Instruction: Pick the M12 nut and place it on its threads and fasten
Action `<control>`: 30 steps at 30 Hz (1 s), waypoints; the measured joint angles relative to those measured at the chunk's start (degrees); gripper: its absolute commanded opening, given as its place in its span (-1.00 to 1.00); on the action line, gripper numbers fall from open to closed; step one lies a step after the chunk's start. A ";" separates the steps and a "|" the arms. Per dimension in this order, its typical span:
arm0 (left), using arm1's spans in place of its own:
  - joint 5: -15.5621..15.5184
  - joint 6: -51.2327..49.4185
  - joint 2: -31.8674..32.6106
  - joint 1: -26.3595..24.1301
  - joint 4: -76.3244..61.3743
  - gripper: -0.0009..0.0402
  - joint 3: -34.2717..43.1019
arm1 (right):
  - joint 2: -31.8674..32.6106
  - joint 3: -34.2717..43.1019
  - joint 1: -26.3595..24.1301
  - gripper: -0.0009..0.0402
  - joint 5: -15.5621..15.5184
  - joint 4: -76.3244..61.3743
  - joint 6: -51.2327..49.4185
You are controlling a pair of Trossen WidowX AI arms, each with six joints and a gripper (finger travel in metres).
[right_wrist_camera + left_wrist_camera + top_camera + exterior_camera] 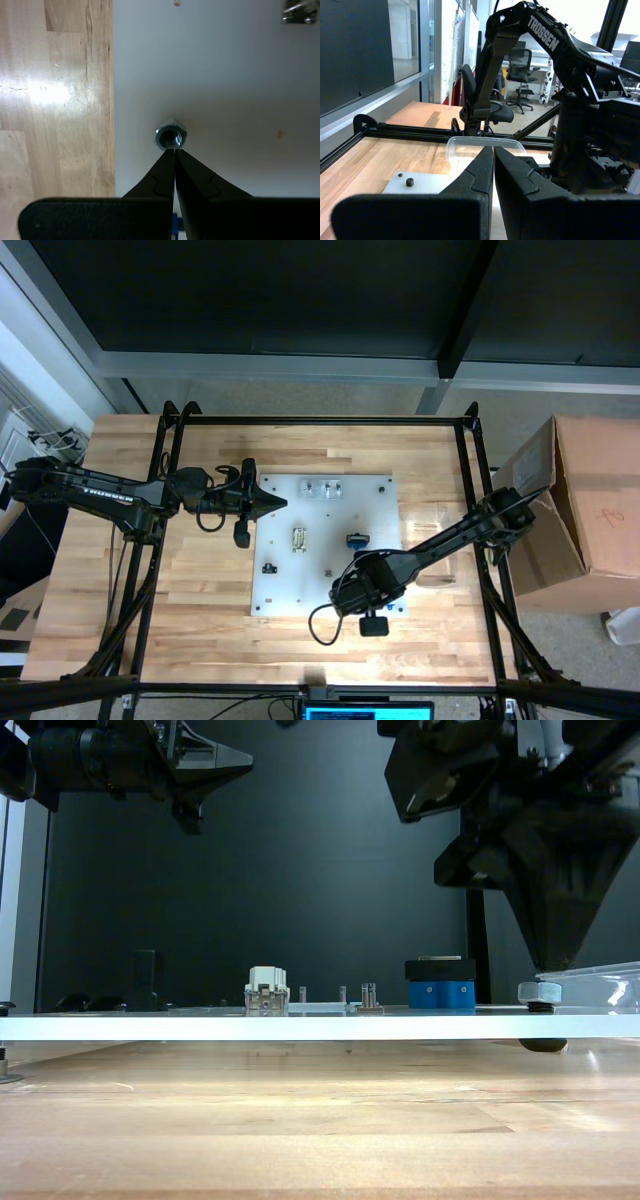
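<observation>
Silver M12 nut (540, 992) sits free on its stud (540, 1007), just beneath the right gripper (553, 966), fingertips pressed together, empty. Left gripper (283, 503), fingers (475, 175) likewise together, hangs well apart.

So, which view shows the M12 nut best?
Right wrist view: looks straight down on the M12 nut, at the shut right gripper. Low view: side-on, on its stud; high view: hidden. Shut left gripper hangs over the board's left edge.

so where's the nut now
The nut sits on its stud at the board's near right edge, under the shut right end effector; the left end effector hangs over the board's left edge.
</observation>
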 measured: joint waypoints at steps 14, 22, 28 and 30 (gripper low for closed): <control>-0.02 0.00 0.00 0.00 0.00 -0.96 0.00 | 0.39 -3.30 -0.39 -0.96 3.48 3.65 -1.16; -0.02 0.00 0.00 0.00 0.00 -0.96 0.00 | 0.39 -3.08 -0.37 -0.96 -7.43 3.52 -0.50; 0.00 0.00 0.00 0.00 0.00 -0.96 0.00 | -0.11 -2.56 -0.46 -0.96 -5.42 1.53 1.11; 0.00 0.00 0.02 0.00 -0.02 -0.96 -0.02 | -0.52 -2.54 -0.44 -0.96 -2.86 1.03 1.90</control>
